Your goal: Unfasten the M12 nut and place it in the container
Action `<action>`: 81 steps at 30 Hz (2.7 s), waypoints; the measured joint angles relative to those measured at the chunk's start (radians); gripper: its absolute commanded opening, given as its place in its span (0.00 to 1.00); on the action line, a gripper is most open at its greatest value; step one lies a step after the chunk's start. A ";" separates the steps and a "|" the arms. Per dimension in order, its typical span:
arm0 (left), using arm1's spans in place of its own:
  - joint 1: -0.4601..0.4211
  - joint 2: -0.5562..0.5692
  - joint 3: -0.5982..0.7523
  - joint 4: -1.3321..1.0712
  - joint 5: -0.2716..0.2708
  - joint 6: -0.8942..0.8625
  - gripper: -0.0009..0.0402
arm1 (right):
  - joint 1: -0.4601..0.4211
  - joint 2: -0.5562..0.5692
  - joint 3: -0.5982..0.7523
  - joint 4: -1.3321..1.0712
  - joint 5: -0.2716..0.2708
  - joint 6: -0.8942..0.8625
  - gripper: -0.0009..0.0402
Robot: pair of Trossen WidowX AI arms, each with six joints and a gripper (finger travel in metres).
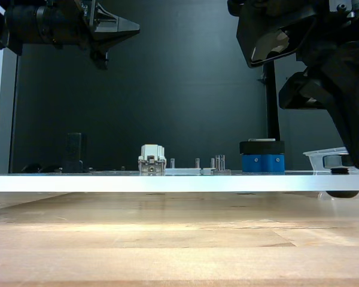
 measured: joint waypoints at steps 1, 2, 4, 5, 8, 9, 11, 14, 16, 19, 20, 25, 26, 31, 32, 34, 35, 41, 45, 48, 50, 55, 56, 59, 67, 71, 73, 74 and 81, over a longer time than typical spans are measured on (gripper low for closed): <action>0.000 0.000 0.000 0.000 0.000 0.000 0.02 | 0.000 0.000 0.000 0.000 0.001 0.000 0.02; 0.000 0.000 0.000 0.000 0.000 0.000 0.02 | 0.000 0.000 0.000 0.000 0.002 0.000 0.02; 0.000 0.000 0.000 0.000 0.000 0.000 0.02 | 0.000 0.000 0.000 -0.003 0.008 0.000 0.02; 0.000 0.000 0.000 0.000 0.000 0.000 0.02 | 0.000 0.000 0.000 -0.004 0.011 0.000 0.02; 0.000 0.000 0.000 0.000 0.000 0.000 0.02 | 0.000 0.000 0.000 -0.007 0.011 0.000 0.02; 0.000 0.000 0.000 0.000 0.000 0.000 0.02 | 0.000 0.000 0.000 -0.008 0.011 0.000 0.02; 0.000 0.000 0.000 0.000 0.000 0.000 0.02 | 0.000 0.000 0.000 -0.014 0.011 0.000 0.02; 0.000 0.000 0.000 0.000 0.000 0.000 0.02 | 0.000 -0.007 0.000 -0.065 0.064 0.011 0.02; 0.000 0.000 0.000 0.000 0.000 0.000 0.02 | 0.001 -0.023 0.000 -0.128 0.180 0.068 0.02; 0.000 0.000 0.000 0.000 0.000 0.000 0.02 | -0.002 -0.055 0.000 -0.173 0.238 0.097 0.02; 0.000 0.000 0.000 0.000 0.000 0.000 0.02 | -0.002 -0.060 0.000 -0.175 0.235 0.098 0.02; 0.000 0.000 0.000 0.000 0.000 0.000 0.02 | 0.003 -0.073 0.003 -0.177 0.169 0.101 0.02; 0.000 0.000 0.000 0.000 0.000 0.000 0.02 | 0.002 -0.076 0.006 -0.174 0.152 0.100 0.02; 0.000 0.000 0.000 0.000 0.000 0.000 0.02 | 0.002 -0.087 0.011 -0.110 0.011 0.053 0.02; 0.000 0.000 0.000 0.000 0.000 0.000 0.02 | 0.002 -0.090 0.011 -0.089 -0.011 0.043 0.02; 0.000 0.000 0.000 0.000 0.000 0.000 0.02 | 0.003 -0.091 0.013 -0.059 -0.027 0.026 0.02; 0.000 0.000 0.000 0.000 0.000 0.000 0.02 | 0.002 -0.088 0.013 -0.051 -0.026 0.023 0.02; 0.000 0.000 0.000 0.000 0.000 0.000 0.02 | 0.001 -0.042 0.012 -0.006 -0.024 0.014 0.02; 0.000 0.000 0.000 0.000 0.000 0.000 0.02 | 0.002 -0.017 0.012 0.017 -0.029 0.014 0.02; 0.000 0.000 0.000 0.000 0.000 0.000 0.02 | 0.001 -0.015 0.005 0.023 -0.028 0.014 0.02; 0.000 0.000 0.000 0.000 0.000 0.000 0.02 | 0.001 -0.015 -0.002 0.024 -0.026 0.014 0.02; 0.000 0.000 0.000 0.000 0.000 0.000 0.02 | 0.002 -0.015 -0.020 0.016 -0.006 0.014 0.02; 0.000 0.000 0.000 0.000 0.000 0.000 0.02 | 0.001 -0.015 -0.021 0.009 -0.008 0.014 0.02; 0.000 0.000 0.000 0.000 0.000 0.000 0.02 | 0.001 -0.015 -0.021 0.002 -0.004 0.014 0.02; 0.000 0.000 0.000 0.000 0.000 0.000 0.02 | 0.000 -0.021 -0.022 -0.006 0.015 0.022 0.02; 0.000 0.000 0.000 0.000 0.000 0.000 0.02 | 0.000 -0.030 -0.022 -0.034 0.068 0.029 0.02; 0.000 0.000 0.000 0.000 0.000 0.000 0.02 | 0.004 -0.046 -0.023 -0.098 0.225 0.098 0.02; 0.000 0.000 0.000 0.000 0.000 0.000 0.02 | 0.001 -0.054 -0.019 -0.120 0.270 0.120 0.02; 0.000 0.000 0.000 -0.003 0.000 0.000 0.02 | 0.002 -0.076 0.002 -0.177 0.270 0.131 0.02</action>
